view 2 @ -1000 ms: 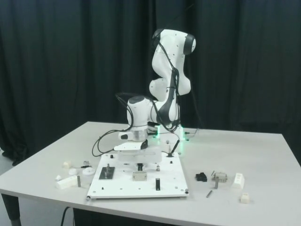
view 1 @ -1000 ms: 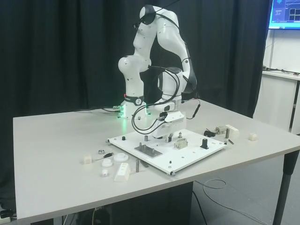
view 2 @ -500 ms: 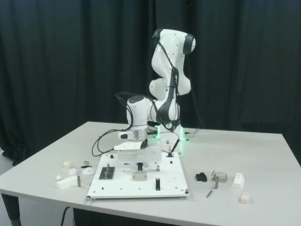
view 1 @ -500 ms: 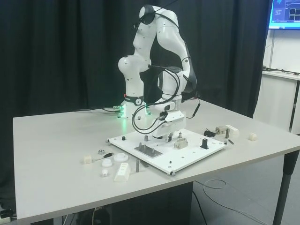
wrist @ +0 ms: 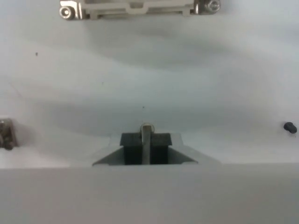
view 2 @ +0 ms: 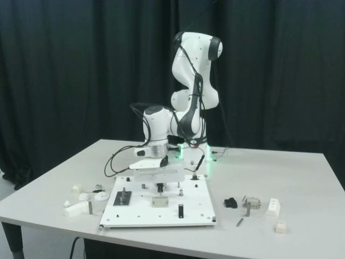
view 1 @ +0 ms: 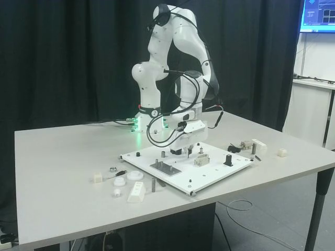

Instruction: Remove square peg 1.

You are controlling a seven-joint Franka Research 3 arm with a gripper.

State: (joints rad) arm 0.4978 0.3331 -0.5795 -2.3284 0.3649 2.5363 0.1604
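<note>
Your gripper (wrist: 146, 154) is clenched on the peg (wrist: 146, 140), a thin grey post pinched upright between two black pads (wrist: 131, 148), one on each side (the wrist view shows this plainly). In the first room view the gripper (view 1: 187, 149) hangs above the white board (view 1: 209, 175), near its middle, and the peg appears to be clear of its socket, so the pull looks mostly done. Keeping the post vertical makes sense: a square peg tilted in a square hole would likely bind.

On the board you have one grey plate (view 1: 166, 168) at about 8 o'clock from the gripper, one small block (view 1: 202, 160) just at 4 o'clock, and one black upright piece (view 1: 229, 159) farther toward 3 o'clock.

Loose parts sit on the grey counter (view 1: 63, 157), kept off the board, probably as pieces already taken out. At 8 o'clock lies a cluster of about six small white and grey parts (view 1: 125, 181). At 3 o'clock lie roughly three parts (view 1: 251, 146), plus one white cube (view 1: 282, 152) well apart.
</note>
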